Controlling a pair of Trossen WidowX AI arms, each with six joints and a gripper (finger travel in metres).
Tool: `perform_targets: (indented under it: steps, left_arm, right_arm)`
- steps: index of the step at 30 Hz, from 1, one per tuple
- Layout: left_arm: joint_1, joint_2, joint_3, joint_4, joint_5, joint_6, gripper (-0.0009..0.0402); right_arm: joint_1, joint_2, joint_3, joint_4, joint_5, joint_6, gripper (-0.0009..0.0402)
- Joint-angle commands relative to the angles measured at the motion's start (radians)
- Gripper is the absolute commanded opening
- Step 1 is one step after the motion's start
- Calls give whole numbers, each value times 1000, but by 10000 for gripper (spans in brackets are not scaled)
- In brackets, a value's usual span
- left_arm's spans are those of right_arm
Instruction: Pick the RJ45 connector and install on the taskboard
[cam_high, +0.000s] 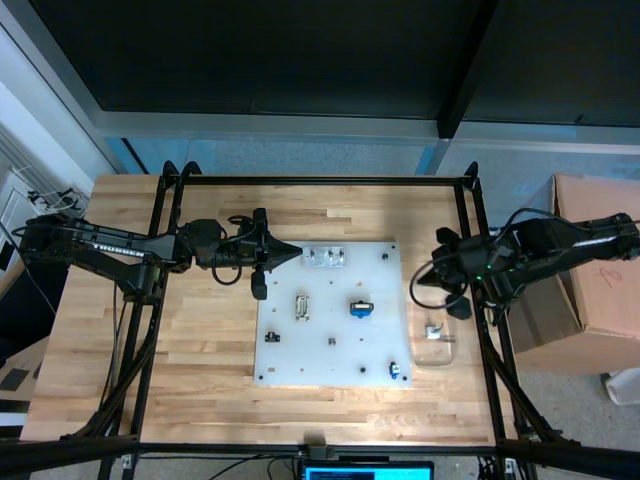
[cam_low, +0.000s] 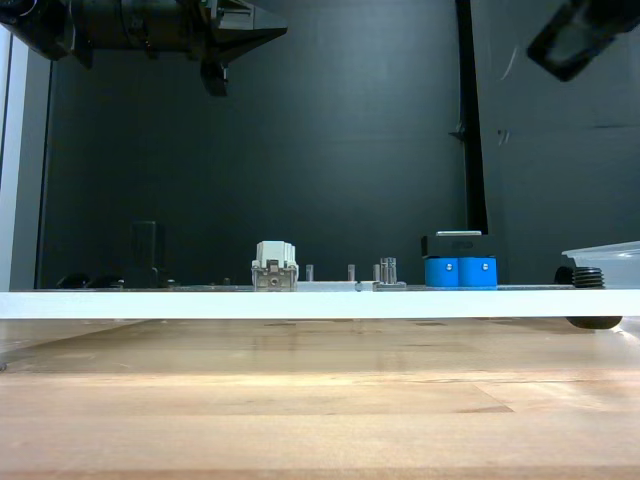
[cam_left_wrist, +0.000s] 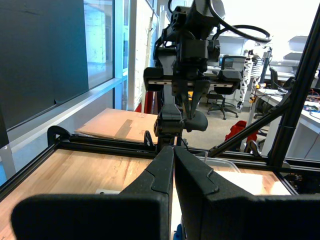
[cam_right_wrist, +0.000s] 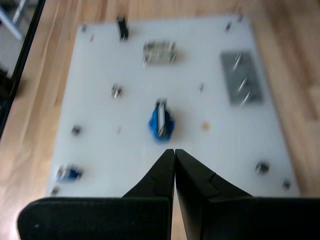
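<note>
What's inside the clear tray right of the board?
Likely the RJ45 connector: small, grey, lying free, uncovered. Right gripper, shut, hovers nearby; left gripper, shut, over the board.

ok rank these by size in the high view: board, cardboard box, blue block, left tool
Board, largest.
Cardboard box, though the frame cuts it.
Left tool, shut, above the board's left edge.
Blue block, smallest.
Right tool, shut, hangs beside the board's right edge.
RJ45 connector: cannot tell where.
</note>
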Motion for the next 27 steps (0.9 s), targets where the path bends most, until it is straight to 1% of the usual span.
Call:
perform_targets:
  steps: [1,5,9,16,20,27]
  left_arm:
    - [0,0,0,0,0,0,0]
    - [0,0,0,0,0,0,0]
    - [0,0,0,0,0,0,0]
    - [0,0,0,0,0,0,0]
    - [0,0,0,1,0,0,0]
    - [0,0,0,1,0,0,0]
  right_arm:
    - [68,1,23,-114,0,63,0]
    - [151,1,32,-227,-4,148,0]
    - [235,3,32,-307,-29,224,0]
    - [319,21,30,-391,-53,305,5]
    - [328,63,15,-405,-53,307,31]
    - [333,173,-58,-387,-53,330,106]
